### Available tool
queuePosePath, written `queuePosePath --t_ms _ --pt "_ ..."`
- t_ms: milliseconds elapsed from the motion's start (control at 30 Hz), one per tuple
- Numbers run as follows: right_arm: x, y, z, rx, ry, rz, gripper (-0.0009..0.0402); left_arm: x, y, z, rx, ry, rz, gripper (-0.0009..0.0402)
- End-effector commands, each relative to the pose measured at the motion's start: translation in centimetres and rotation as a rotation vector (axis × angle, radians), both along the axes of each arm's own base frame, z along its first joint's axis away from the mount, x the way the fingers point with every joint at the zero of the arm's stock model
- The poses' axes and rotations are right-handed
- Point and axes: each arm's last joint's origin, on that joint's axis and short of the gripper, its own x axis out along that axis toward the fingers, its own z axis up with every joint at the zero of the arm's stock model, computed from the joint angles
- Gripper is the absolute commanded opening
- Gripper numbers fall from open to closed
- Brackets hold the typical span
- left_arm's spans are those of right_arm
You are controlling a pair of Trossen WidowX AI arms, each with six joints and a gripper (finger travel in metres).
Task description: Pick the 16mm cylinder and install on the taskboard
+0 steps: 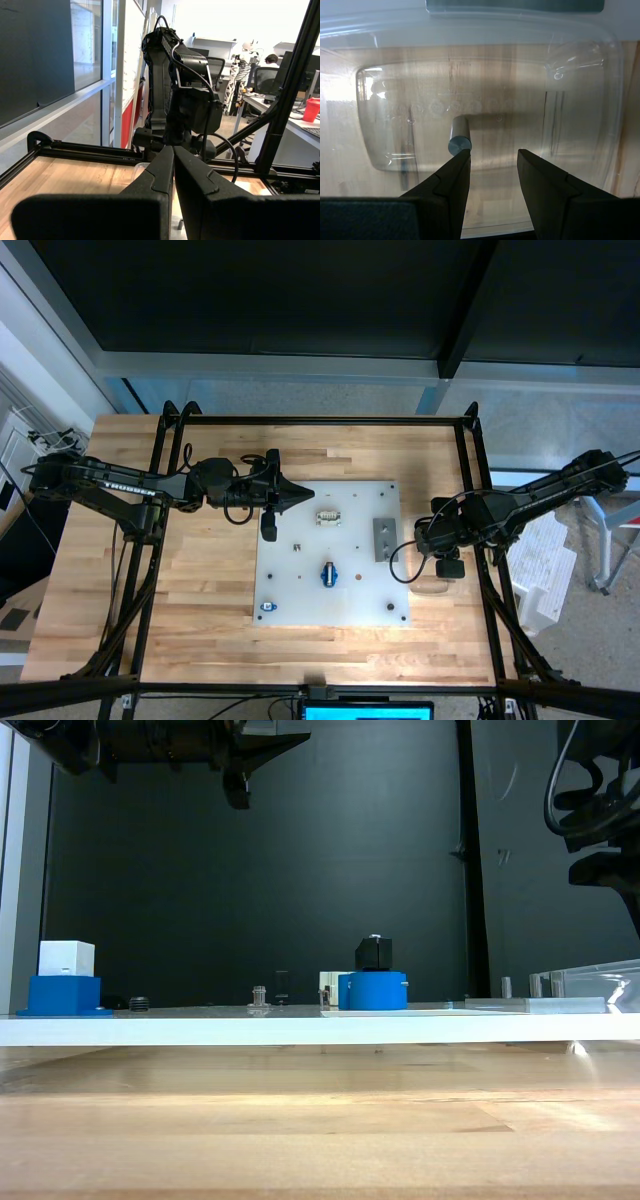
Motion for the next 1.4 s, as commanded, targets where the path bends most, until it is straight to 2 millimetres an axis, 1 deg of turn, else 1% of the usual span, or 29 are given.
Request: queuePosePath --t_ms 33,367,700,1033,1400 --pt "-0.02 0.03 -0.23 0.002 -0.002 0.002 0.0128 0.0 0.0 0.0 0.0 0.0 0.0 0.0" --pt "-0.11 0.06 -0.75 0.001 -0.001 0.007 0.0127 0.0 0.0 0.0 0.0 0.0 0.0 0.0" --pt "-0.21 0.1 -0.97 0.006 0.006 0.011 0.0097 0.0 0.01 0.0 0.0 0.0 0.0 0.0" --pt "-0.27 0.11 -1.14 0.006 0.009 0.011 0.0108 0.0 0.01 0.0 0.0 0.0 0.0 0.0" --pt "-0.22 0.18 -1.15 0.009 0.003 0.006 0.0083 0.0 0.0 0.0 0.0 0.0 0.0 0.0"
